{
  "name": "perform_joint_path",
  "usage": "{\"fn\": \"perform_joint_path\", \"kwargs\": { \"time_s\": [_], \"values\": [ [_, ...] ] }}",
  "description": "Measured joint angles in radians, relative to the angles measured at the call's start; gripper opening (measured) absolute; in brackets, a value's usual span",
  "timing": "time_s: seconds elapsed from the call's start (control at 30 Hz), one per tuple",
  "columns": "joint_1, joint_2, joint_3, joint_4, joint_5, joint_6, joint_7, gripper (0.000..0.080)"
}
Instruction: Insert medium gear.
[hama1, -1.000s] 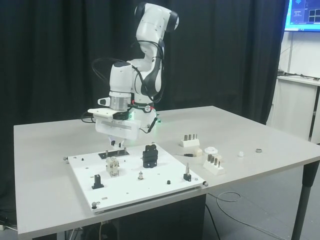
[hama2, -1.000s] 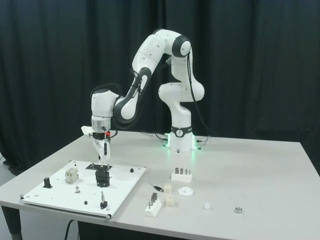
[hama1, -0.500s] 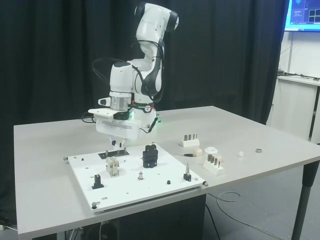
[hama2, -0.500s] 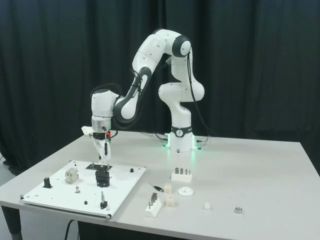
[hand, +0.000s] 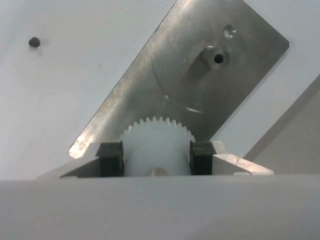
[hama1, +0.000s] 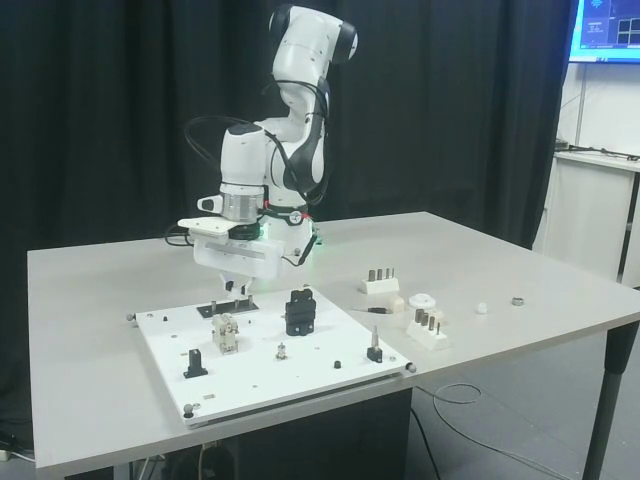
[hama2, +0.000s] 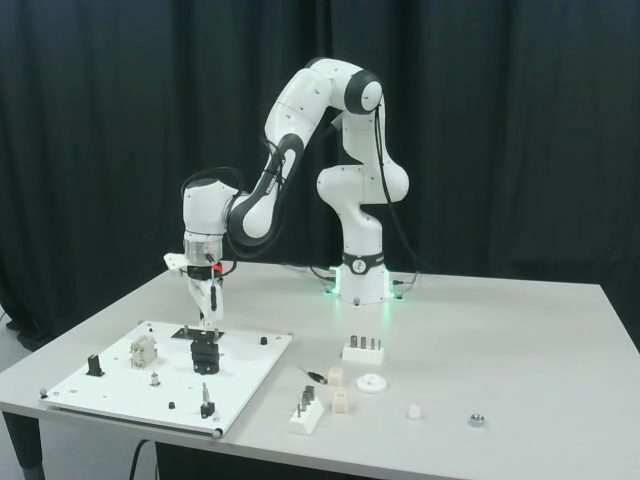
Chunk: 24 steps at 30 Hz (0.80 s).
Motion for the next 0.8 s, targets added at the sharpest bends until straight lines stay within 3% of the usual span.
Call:
{"fn": "perform_joint_path", "kwargs": {
  "time_s": [0.8],
  "values": [
    [0.0, 0.01, 0.005, 0.001, 0.0, 0.032, -0.012, 0.0283]
  ]
}}
